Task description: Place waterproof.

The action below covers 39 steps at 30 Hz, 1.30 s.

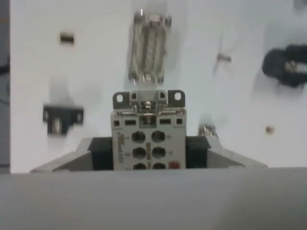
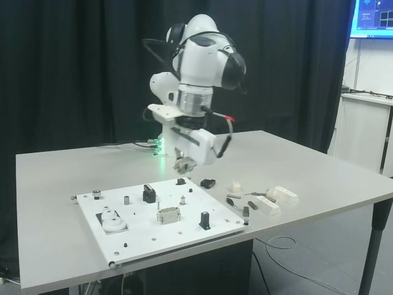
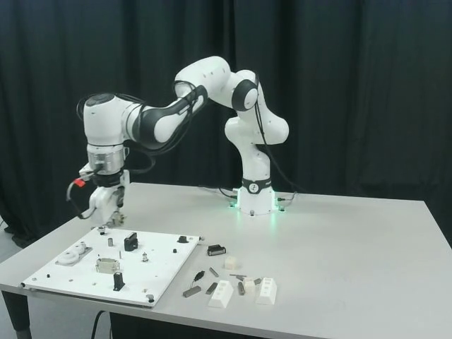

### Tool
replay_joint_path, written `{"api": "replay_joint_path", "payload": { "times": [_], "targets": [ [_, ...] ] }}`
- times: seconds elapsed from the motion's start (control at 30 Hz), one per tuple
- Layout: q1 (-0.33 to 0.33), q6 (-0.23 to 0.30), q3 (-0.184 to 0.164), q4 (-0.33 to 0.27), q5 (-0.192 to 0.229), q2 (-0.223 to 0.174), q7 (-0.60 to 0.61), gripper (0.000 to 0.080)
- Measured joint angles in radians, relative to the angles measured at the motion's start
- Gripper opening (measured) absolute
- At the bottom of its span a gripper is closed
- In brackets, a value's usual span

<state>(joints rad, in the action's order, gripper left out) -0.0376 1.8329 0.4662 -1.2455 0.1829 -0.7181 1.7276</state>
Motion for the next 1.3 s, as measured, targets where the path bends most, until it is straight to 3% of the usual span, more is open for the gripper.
{"api": "replay_joint_path", "payload": {
  "times": [0.4, 0.73, 1.03, 1.3],
  "targets": [
    [0.105, -0.137, -0.022, -0.001, -0.065, 0.043, 0.001, 0.0312],
    [0.154, -0.229, -0.093, -0.028, -0.102, 0.087, 0.012, 0.0312],
    [0.189, -0.231, -0.175, -0.123, -0.144, 0.145, -0.003, 0.0312],
    [0.206, -0.184, -0.249, -0.232, -0.173, 0.192, -0.082, 0.0312]
  ]
}}
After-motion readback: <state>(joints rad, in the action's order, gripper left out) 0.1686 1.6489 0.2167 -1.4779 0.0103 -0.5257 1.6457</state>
